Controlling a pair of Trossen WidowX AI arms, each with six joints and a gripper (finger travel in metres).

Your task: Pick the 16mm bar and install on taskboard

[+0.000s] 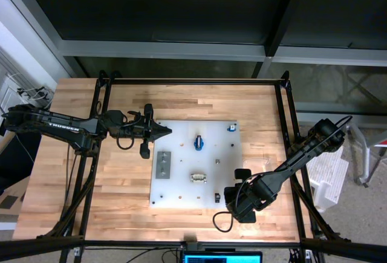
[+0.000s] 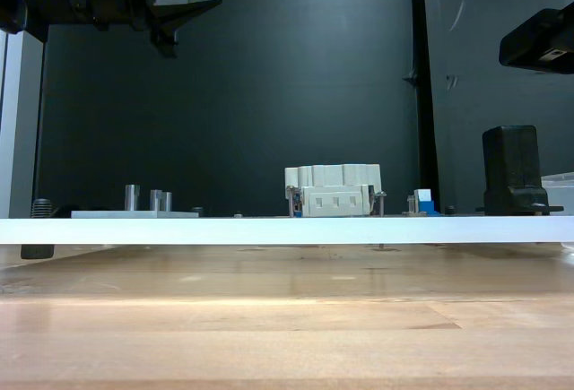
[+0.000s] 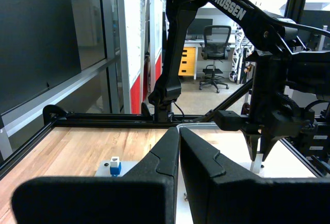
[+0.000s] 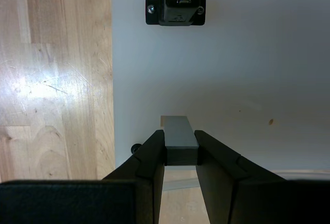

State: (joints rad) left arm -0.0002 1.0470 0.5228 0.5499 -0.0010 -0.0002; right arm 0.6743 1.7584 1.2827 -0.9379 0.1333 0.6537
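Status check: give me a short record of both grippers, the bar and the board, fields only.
left gripper: shut, empty, raised near the board's far-left corner
right gripper: shut on the bar, pointing down over the board's near-right part
bar: held above the board, not yet installed
nearest part: black connector

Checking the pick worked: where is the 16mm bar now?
In the right wrist view the bar sits clamped in the right gripper over the taskboard, near its black connector; the left gripper hovers at the board's far-left corner.
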